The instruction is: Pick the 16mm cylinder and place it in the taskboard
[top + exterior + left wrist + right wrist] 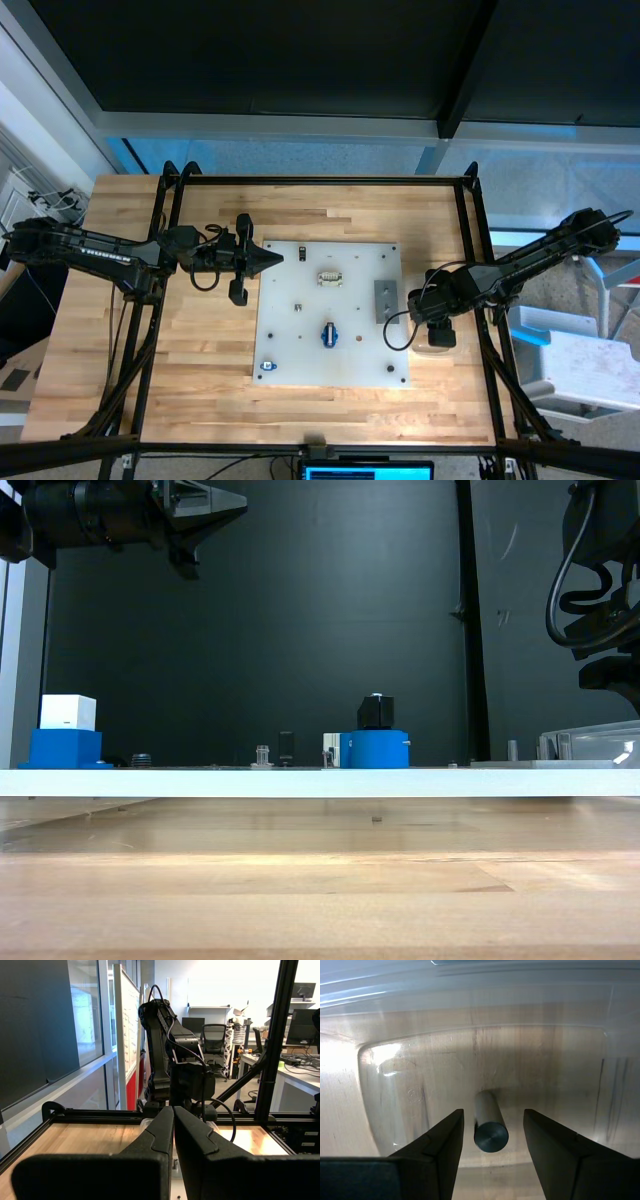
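Two grippers (pixel 275 258) (pixel 492 1114), one cylinder (pixel 488 1122), one taskboard (pixel 300 340) — seemingly one tray (pixel 545 1070).

The left gripper (pixel 272 258), at the edge of the white taskboard (pixel 300 345), and the right gripper (pixel 492 1119), over the clear tray (pixel 415 1065), are finished in black. The 16mm cylinder (pixel 489 1127) is coloured dull grey, the connector (pixel 328 335) blue, the block (pixel 385 300) grey; the table (pixel 200 345) is marked with pale wood grain.

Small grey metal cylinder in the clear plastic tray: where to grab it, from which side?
Grip the small grey metal cylinder across its curved sides, mid-length, from above: it lies on its side on the clear plastic tray's floor, and the open right hand straddles it. The left hand hangs shut above the white taskboard's left edge.
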You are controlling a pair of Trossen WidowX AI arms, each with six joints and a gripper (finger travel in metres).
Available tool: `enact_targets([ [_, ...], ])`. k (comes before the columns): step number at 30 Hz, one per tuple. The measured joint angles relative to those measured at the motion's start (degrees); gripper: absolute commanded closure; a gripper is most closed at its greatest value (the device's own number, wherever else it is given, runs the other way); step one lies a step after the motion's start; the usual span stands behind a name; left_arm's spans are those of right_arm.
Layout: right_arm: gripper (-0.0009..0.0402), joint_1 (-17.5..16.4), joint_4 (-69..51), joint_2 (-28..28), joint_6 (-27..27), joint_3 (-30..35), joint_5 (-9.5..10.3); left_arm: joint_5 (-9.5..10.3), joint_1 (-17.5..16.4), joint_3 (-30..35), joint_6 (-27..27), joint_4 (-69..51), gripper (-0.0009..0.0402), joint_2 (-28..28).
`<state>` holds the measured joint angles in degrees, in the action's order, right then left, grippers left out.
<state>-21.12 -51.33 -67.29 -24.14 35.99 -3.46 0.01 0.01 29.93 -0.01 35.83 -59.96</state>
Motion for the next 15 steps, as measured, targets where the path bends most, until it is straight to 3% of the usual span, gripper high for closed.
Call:
enact_targets([
  [15, 0.0310, -0.02, 0.02, 0.00, 0.02, 0.00, 0.02, 0.00, 0.00, 0.00, 0.02, 0.00, 0.0393, 0.00],
])
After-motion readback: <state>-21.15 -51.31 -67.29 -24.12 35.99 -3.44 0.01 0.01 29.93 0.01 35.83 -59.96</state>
